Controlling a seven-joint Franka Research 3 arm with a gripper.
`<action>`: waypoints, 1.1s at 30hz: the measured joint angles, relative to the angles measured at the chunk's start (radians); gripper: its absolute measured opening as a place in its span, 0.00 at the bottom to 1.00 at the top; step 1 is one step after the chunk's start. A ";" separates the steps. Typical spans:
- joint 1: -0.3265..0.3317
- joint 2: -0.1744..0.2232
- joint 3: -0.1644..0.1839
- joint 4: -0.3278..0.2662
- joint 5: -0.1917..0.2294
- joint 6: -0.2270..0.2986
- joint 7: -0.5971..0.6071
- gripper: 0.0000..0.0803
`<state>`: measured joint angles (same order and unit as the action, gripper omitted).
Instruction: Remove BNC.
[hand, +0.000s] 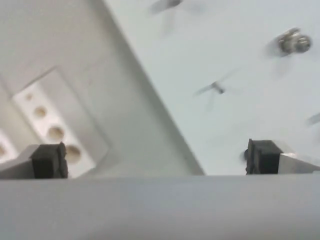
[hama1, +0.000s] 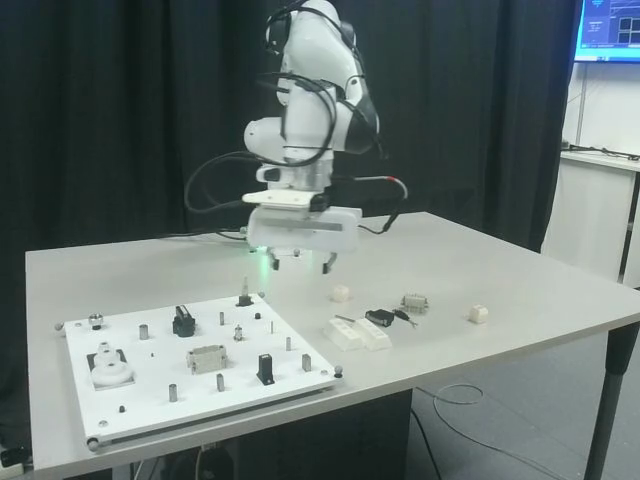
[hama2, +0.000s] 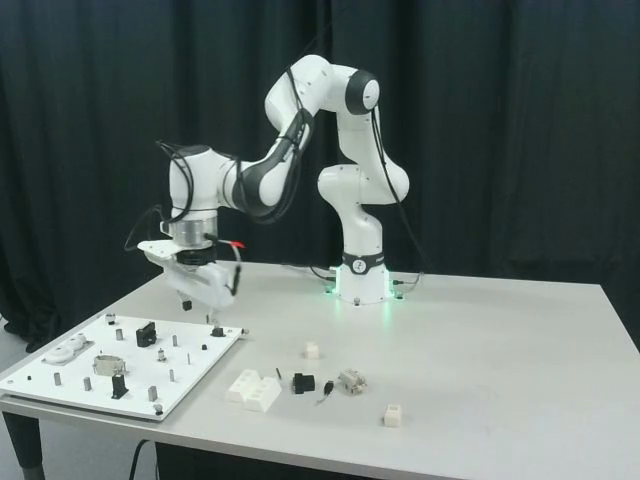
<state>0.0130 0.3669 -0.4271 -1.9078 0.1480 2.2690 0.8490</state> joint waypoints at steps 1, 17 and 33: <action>-0.006 0.003 -0.003 0.000 0.009 0.007 0.004 1.00; -0.060 0.079 -0.046 0.003 0.117 0.114 0.083 1.00; -0.083 0.158 -0.066 0.010 0.175 0.221 0.093 1.00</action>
<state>-0.0705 0.5252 -0.4935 -1.8982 0.3227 2.4902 0.9425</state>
